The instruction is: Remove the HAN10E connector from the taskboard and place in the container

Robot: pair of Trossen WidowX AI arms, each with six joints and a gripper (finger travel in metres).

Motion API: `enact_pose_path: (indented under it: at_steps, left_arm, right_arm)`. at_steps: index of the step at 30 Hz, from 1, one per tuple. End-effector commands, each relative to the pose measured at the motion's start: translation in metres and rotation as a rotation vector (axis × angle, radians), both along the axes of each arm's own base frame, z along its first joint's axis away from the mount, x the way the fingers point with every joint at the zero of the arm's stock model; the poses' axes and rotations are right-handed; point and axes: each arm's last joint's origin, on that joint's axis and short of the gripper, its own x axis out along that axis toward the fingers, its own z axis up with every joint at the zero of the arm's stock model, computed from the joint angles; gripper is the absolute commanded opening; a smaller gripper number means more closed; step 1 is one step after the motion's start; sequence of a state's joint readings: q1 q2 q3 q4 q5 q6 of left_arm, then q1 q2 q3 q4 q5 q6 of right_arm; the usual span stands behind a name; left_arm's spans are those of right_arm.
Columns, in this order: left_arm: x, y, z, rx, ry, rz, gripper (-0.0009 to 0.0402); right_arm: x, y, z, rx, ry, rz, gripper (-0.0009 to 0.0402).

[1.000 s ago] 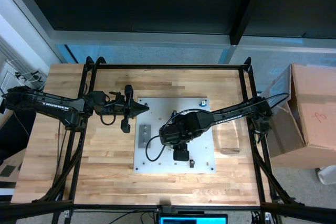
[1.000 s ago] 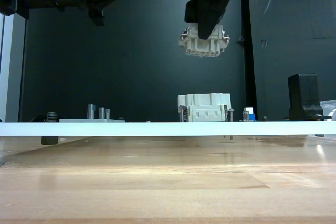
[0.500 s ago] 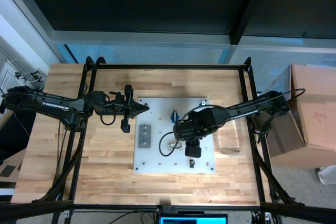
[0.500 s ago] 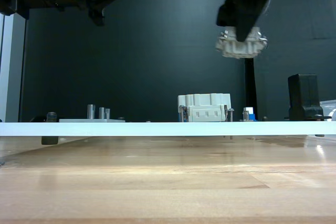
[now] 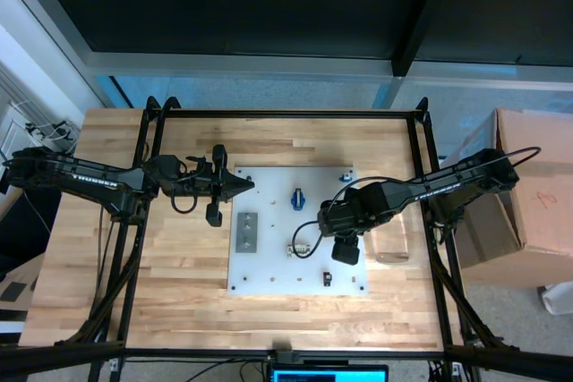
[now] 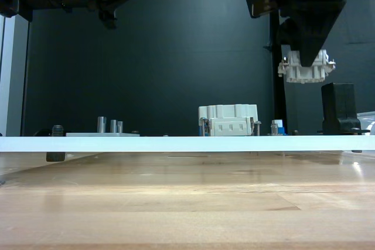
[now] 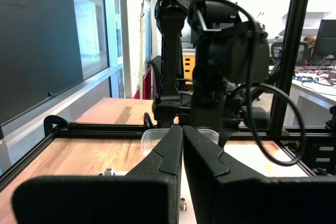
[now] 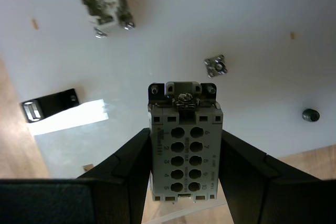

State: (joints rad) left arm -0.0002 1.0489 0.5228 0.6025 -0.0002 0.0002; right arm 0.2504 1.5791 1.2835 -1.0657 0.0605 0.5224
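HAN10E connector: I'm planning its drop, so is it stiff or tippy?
Likely stiff: the HAN10E connector, in the right claw above the taskboard, is a blocky moulding. Probably won't roll: flat sides. Left claw hangs shut at the taskboard's left.

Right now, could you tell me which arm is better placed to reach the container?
Right: the right claw holds the HAN10E connector clear of the taskboard, beside the container. The left claw hangs shut by the taskboard's left edge.
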Motion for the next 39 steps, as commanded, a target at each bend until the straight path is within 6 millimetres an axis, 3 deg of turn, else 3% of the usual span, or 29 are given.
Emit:
enact_pose_path:
  at_steps: [1,39]
  left_arm:
    - [0.0,0.0,0.0,0.0,0.001,0.0,0.0]
    - [0.0,0.0,0.0,0.0,0.0,0.0,0.0]
  right_arm:
    - [-0.006,-0.007,-0.003,0.004,0.0,-0.042,0.0004]
    - [-0.065,-0.127,-0.031,-0.006,0.073,-0.519,0.0004]
